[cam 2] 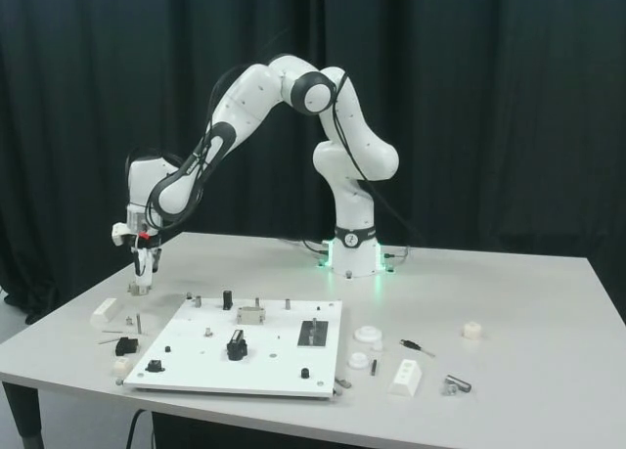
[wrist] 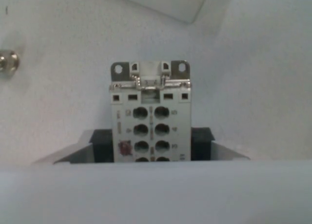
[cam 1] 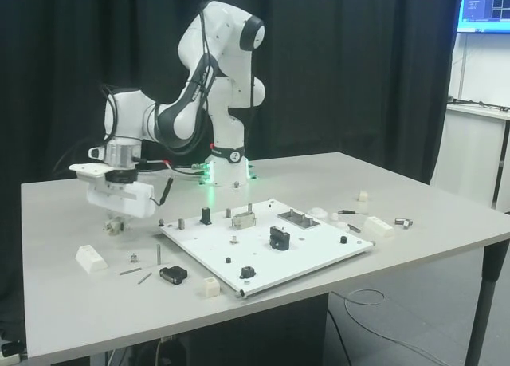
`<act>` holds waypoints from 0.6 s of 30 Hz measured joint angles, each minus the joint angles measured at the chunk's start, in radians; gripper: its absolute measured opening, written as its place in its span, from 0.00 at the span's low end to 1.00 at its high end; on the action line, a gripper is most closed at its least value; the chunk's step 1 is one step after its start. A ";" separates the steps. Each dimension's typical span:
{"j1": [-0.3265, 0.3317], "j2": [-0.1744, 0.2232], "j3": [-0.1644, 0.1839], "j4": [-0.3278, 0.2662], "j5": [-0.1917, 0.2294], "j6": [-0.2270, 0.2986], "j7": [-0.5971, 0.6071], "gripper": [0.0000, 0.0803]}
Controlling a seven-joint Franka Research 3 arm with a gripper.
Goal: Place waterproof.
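Beside the white board (cam 1: 267,250), the claw (wrist: 151,146) clamps a white connector block (wrist: 150,114) between its fingers.

We see the waterproof connector (wrist: 150,114), a white block with two columns of round black sockets on its face and a grey metal latch at one end. It stands between the black pads, low over the tabletop (cam 1: 48,222).

The connector block (wrist: 150,119) looks like matt white plastic with a shiny metal clip on its top. The tabletop (wrist: 253,87) is smooth, matt grey. The arm (cam 2: 264,97) shells are glossy white plastic.
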 joint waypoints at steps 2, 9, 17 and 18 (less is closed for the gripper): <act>-0.008 0.008 0.005 0.009 0.008 -0.009 -0.012 0.40; -0.020 0.035 0.013 0.033 0.033 -0.031 -0.036 0.40; -0.031 0.060 0.026 0.051 0.043 -0.034 -0.048 0.40; -0.031 0.063 0.026 0.053 0.044 -0.034 -0.049 0.40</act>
